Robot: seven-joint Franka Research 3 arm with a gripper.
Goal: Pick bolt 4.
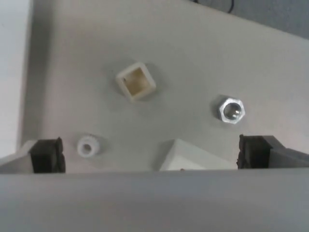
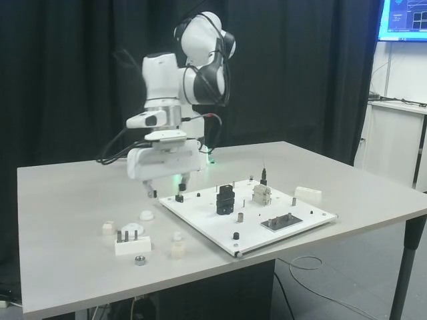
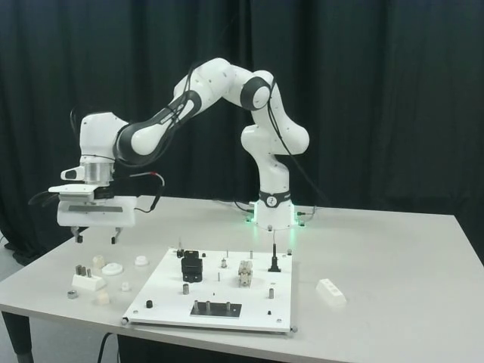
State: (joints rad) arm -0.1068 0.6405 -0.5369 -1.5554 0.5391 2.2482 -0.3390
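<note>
Arm [image 3: 219, 87] reaches out over the near-left part of the grey worktop [image 2: 60, 193]; jaws [image 2: 165, 195] released, fingers well apart and holding nothing, hanging clear above the surface beside the white board [image 2: 250, 217]; wrist view alone shows what lies under them: a square hollow block [image 1: 136, 80], a hex nut [image 1: 231, 110], a small white round bushing [image 1: 89, 146] and a corner of a white block [image 1: 186, 155], all apart from one another and none between the black fingertips [image 1: 47, 155]; room views alone show the small white holder [image 2: 132, 243] with two dark pins standing upright in it, just beside the nut [image 2: 141, 260] on the worktop's near-left; bolt 4 cannot be told from the other pins, either here or among those standing on the board; wrist view's lower part is blocked by the gripper body, hiding the holder.
</note>
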